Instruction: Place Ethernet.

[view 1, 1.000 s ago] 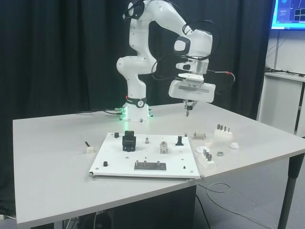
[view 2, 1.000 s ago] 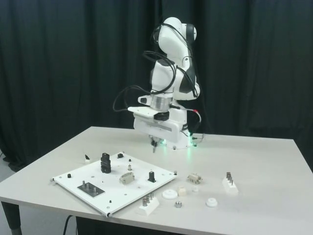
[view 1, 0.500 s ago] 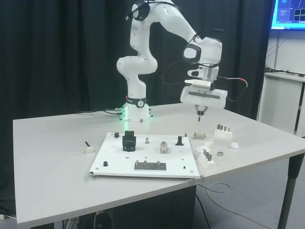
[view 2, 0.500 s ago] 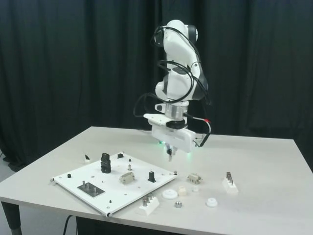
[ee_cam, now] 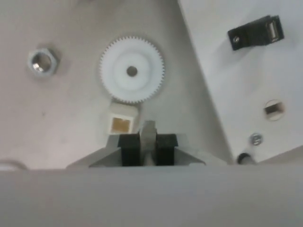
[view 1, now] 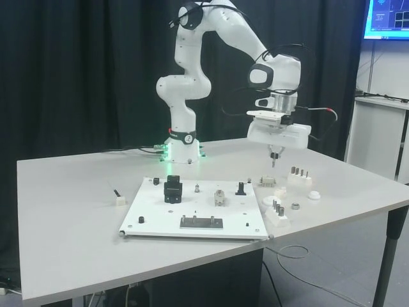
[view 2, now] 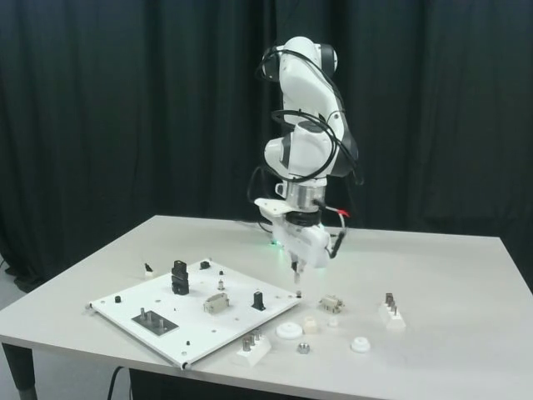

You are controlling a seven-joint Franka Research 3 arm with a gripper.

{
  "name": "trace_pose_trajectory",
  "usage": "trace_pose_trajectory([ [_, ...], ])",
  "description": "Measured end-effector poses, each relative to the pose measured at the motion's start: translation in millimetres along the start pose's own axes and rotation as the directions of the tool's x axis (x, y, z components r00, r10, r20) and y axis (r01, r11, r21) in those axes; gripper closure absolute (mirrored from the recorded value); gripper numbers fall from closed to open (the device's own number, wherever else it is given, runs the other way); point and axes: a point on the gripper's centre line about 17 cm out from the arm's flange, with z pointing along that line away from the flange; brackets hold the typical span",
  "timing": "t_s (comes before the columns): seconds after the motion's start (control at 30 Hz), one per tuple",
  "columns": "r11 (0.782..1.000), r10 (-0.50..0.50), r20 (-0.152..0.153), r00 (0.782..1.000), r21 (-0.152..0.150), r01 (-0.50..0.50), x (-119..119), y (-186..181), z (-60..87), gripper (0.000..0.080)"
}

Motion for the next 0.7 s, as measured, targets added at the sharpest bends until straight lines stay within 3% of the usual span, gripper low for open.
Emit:
trace_pose_trajectory([
  [0.5, 0.987, 0.149, 0.007, 0.989, 0.066, -0.149, 1, -18, 4.4, 0.0738],
  [0.7, 0.978, 0.194, 0.014, 0.981, 0.078, -0.194, 2, -21, 9.2, 0.0738],
])
